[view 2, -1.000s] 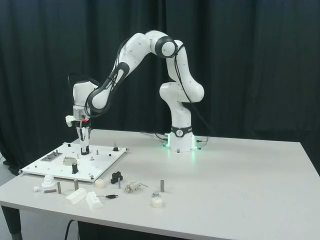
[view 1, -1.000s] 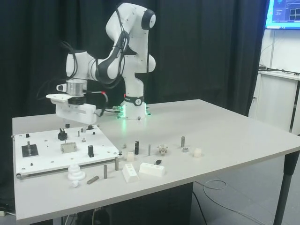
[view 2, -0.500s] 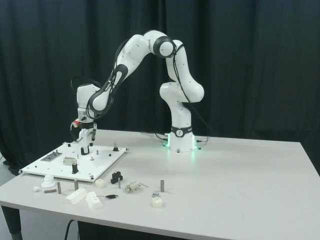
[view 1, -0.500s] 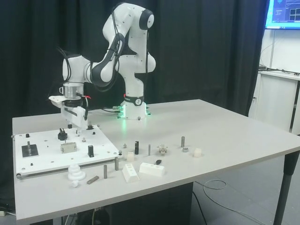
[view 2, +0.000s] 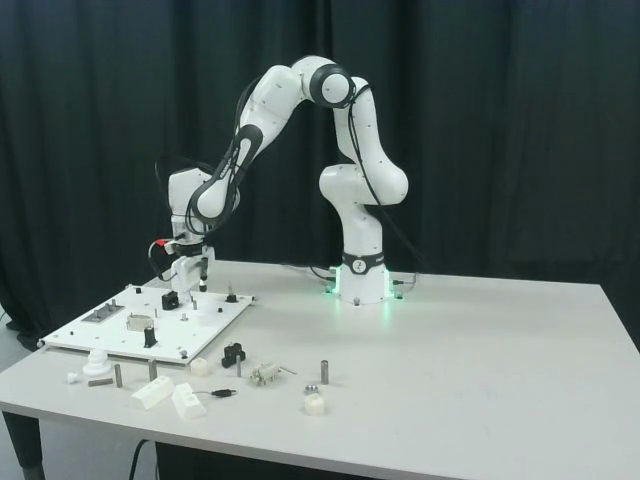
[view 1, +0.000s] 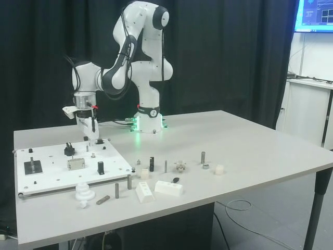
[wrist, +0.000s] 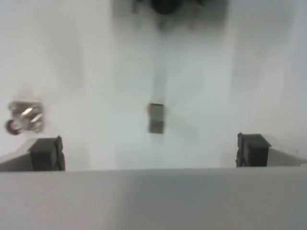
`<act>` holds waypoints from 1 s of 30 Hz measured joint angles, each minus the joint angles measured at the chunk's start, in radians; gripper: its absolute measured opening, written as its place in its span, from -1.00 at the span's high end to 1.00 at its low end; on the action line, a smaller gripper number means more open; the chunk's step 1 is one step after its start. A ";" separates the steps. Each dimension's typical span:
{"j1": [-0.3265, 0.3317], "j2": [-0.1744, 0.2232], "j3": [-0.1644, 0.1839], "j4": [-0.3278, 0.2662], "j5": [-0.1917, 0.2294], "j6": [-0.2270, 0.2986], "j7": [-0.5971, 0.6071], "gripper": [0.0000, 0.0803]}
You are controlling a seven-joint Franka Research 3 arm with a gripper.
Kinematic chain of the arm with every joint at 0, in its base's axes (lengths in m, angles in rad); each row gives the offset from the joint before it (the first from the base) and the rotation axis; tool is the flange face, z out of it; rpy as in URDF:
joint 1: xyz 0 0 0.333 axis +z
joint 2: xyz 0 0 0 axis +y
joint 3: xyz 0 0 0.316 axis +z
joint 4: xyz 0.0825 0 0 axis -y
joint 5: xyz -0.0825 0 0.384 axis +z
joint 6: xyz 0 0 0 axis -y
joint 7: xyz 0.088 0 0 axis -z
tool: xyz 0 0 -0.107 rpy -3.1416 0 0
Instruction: Remove square peg 2.
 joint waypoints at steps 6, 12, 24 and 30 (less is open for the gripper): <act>0.000 -0.005 -0.017 -0.027 0.000 0.024 0.006 -0.99; 0.000 -0.005 -0.027 -0.043 0.017 0.042 0.015 -0.99; 0.000 -0.004 -0.029 -0.056 0.052 0.063 0.018 -0.99; 0.004 -0.001 -0.029 -0.062 0.052 0.072 -0.018 -0.99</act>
